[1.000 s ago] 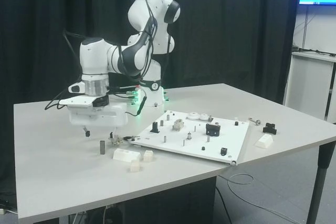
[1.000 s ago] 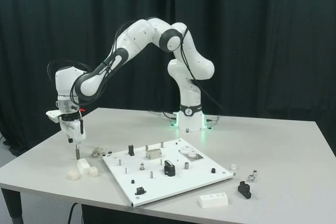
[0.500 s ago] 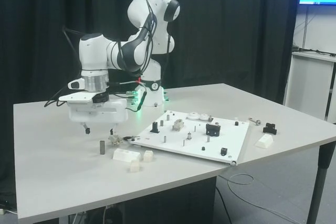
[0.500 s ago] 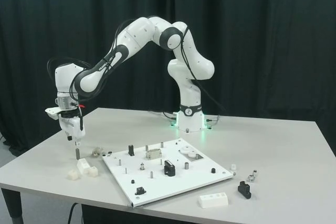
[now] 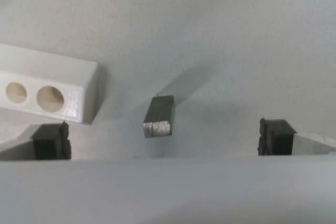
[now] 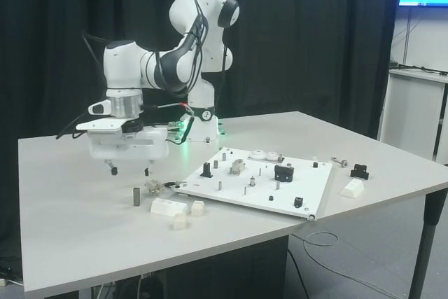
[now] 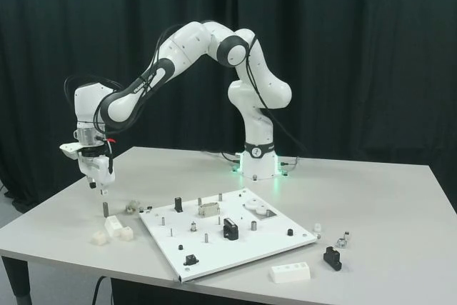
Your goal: Remove round peg 2.
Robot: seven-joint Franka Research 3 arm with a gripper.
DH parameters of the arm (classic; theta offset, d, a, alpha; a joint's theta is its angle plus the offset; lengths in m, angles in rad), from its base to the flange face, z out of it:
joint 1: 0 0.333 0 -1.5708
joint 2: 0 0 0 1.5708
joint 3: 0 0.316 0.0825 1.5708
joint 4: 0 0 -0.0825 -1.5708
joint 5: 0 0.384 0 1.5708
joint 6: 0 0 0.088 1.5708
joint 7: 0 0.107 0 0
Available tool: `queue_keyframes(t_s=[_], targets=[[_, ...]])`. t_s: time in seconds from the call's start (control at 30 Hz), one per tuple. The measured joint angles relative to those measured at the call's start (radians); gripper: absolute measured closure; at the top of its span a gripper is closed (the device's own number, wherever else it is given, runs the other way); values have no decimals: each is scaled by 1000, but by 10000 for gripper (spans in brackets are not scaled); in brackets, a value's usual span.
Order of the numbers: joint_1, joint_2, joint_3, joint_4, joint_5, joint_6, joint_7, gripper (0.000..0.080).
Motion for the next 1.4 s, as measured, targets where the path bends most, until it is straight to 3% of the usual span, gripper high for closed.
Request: queue_keyframes(t_s=[1.4], targets=[[10, -111, -10, -36, -15, -9, -123, 3]])
